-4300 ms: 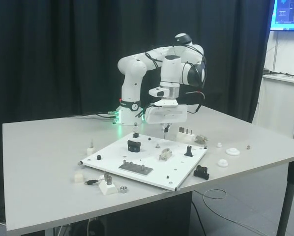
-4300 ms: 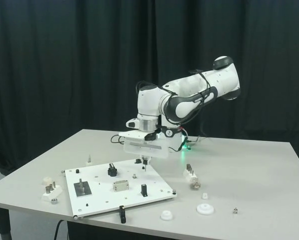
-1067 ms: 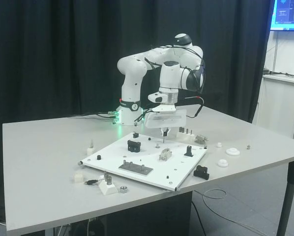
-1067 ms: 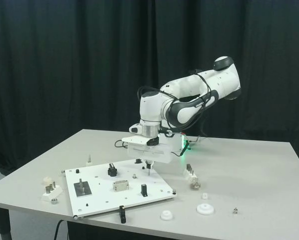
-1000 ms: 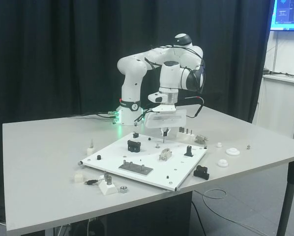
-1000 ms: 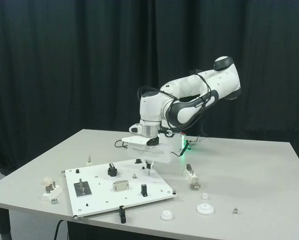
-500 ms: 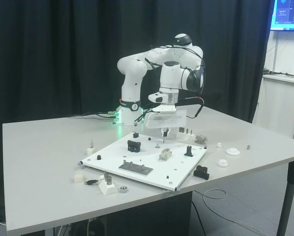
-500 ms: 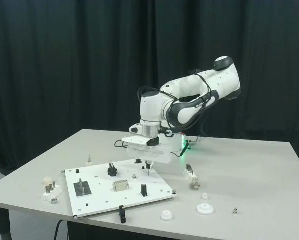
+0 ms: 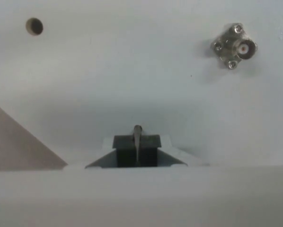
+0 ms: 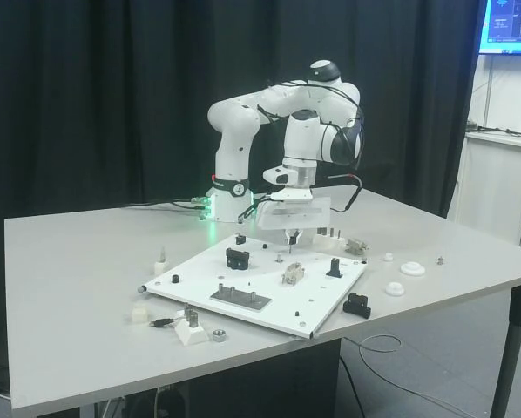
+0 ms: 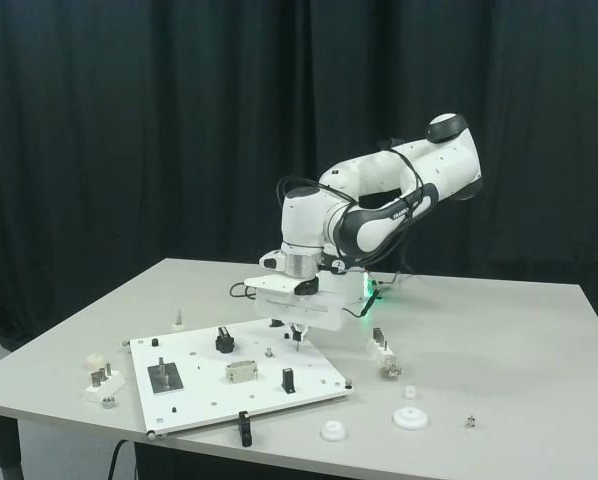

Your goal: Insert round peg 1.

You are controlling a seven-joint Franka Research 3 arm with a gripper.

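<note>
— How is the gripper [image 9: 137,152] set?

— It is closed on the round peg [image 9: 137,137], which is held upright, tip down, so that it can be lowered straight into a hole.

— Where is the peg carried?

— Just above the white board [image 10: 269,283], near its far edge, clear of the connector [image 9: 234,47] and of the open hole [image 9: 34,26]. The target hole cannot be made out.

— Why is the board laid flat on the tabletop [image 10: 77,261]?

— Presumably so that a vertical descent meets it squarely.
</note>
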